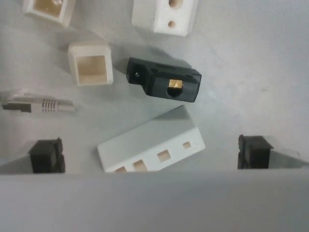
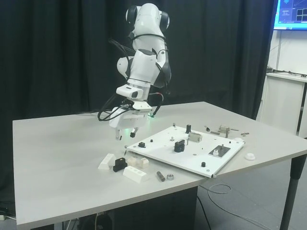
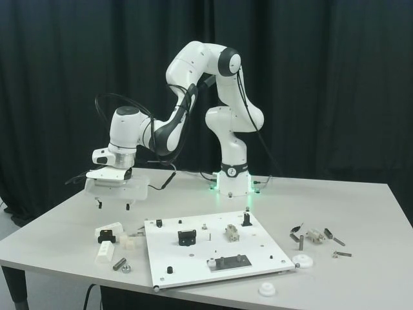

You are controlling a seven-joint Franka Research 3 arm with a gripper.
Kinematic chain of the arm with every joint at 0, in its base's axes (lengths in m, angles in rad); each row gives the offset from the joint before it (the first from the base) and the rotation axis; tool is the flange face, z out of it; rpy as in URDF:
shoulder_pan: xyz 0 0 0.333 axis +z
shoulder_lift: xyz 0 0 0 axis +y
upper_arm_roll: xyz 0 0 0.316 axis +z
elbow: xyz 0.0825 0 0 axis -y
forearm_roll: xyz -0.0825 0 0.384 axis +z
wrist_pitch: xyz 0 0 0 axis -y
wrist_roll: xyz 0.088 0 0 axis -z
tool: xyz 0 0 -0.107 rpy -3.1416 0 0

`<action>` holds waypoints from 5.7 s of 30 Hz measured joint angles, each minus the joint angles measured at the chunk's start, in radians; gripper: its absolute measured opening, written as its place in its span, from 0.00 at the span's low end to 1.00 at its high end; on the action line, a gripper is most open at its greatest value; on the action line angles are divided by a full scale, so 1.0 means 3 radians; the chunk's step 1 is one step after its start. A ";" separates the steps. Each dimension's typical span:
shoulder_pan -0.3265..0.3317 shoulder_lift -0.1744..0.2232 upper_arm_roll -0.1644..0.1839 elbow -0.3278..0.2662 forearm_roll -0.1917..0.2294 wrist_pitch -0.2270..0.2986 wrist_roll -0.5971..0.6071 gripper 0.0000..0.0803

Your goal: Remove square peg 1.

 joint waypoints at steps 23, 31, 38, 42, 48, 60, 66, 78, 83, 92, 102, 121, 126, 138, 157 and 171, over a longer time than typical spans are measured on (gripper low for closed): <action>0.0152 -0.0113 0.0100 -0.0004 0.0395 -0.0437 0.0037 1.00; 0.0341 -0.0251 0.0102 -0.0030 0.0476 -0.0779 0.0389 1.00; 0.0549 -0.0383 0.0107 -0.0158 0.0549 -0.0959 0.0934 1.00; 0.0680 -0.0455 0.0110 -0.0273 0.0608 -0.0977 0.1323 1.00; 0.0883 -0.0542 0.0113 -0.0441 0.0629 -0.0952 0.1936 1.00; 0.1235 -0.0623 0.0117 -0.0635 0.0628 -0.0680 0.3429 1.00; 0.1340 -0.0644 0.0117 -0.0635 0.0580 -0.0591 0.4109 1.00; 0.1382 -0.0676 0.0116 -0.0636 0.0593 -0.0554 0.4960 1.00; 0.1402 -0.0676 0.0117 -0.0663 0.0678 -0.0550 0.5271 1.00; 0.1472 -0.0677 0.0117 -0.0837 0.0870 -0.0351 0.5709 1.00; 0.1559 -0.0674 0.0118 -0.1149 0.0872 0.0194 0.5979 1.00; 0.1596 -0.0519 0.0207 -0.1347 0.0872 0.0737 0.6081 1.00; 0.1596 -0.0445 0.0221 -0.1292 0.0872 0.0751 0.6081 1.00; 0.1548 -0.0282 0.0221 -0.1129 0.0872 0.0744 0.6079 1.00; 0.1475 -0.0217 0.0284 -0.1001 0.0885 0.0446 0.5911 1.00; 0.1451 -0.0208 0.0295 -0.0986 0.0887 0.0446 0.5911 0.42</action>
